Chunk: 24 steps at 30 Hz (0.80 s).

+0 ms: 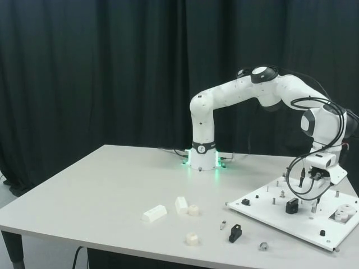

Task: Place round peg 4.

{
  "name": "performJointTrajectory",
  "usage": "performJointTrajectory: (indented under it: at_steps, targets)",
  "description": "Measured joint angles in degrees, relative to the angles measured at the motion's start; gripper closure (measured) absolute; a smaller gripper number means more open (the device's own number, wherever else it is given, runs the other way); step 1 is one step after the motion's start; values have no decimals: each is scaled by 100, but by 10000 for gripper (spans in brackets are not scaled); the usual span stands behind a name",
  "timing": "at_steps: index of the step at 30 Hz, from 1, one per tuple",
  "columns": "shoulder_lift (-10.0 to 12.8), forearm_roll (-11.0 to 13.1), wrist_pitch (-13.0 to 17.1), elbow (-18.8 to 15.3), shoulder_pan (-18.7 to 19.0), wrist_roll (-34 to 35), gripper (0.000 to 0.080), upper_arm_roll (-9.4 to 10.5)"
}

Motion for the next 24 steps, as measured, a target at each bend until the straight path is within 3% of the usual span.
performJointTrajectory:
  at_steps: [24]
  targets:
    - [9,-35,0,8,4,94,656,8]
